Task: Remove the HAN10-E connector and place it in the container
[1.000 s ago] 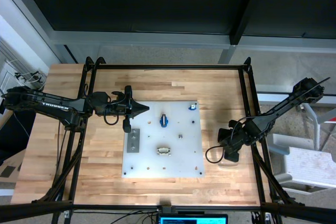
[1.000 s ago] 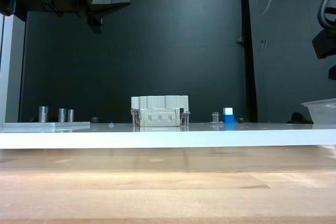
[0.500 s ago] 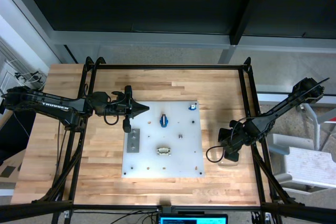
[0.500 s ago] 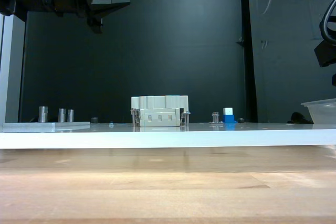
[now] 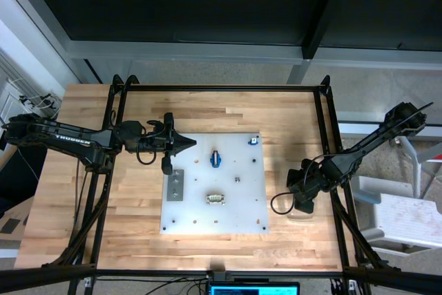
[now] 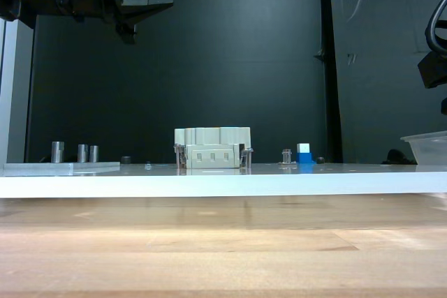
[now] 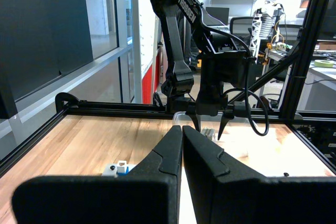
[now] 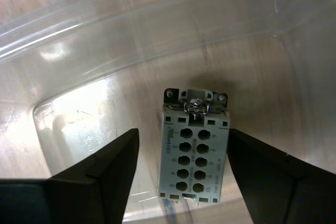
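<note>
The right gripper (image 8: 182, 132) hung wide open over the tub (image 8: 105, 40) at the table's right, and the connector (image 8: 194, 156) lay inside, clear of both fingers. Lifting straight up would avoid nudging it. The left gripper (image 5: 192, 143), pinched closed, was parked over the board's far-left.

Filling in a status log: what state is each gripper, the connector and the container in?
HAN10-E connector: lying in the container, holes up.
container: open-topped, holding the connector.
right gripper: open, above the container, straddling the connector.
left gripper: shut, raised above the white board's far-left corner.
</note>
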### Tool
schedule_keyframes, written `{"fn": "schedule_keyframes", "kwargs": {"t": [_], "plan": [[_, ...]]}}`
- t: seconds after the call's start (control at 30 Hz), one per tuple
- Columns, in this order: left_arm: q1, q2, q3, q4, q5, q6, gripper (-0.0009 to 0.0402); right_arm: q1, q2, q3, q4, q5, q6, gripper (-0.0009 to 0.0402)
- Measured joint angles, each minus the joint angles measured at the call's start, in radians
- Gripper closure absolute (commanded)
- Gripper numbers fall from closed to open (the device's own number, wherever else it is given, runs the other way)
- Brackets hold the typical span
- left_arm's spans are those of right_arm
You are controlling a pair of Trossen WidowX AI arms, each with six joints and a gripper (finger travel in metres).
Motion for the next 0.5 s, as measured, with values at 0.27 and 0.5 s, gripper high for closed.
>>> {"fn": "schedule_keyframes", "kwargs": {"t": [0.27,0.5], "plan": [[0.0,0.0,0.0,0.0,0.0,0.0,0.0393,0.0,0.0,0.023,-0.002,0.0,-0.001,0.013],[0.0,0.0,0.0,0.0,0.0,0.0,0.0393,0.0,-0.001,0.093,-0.097,0.0,-0.002,0.013]]}}
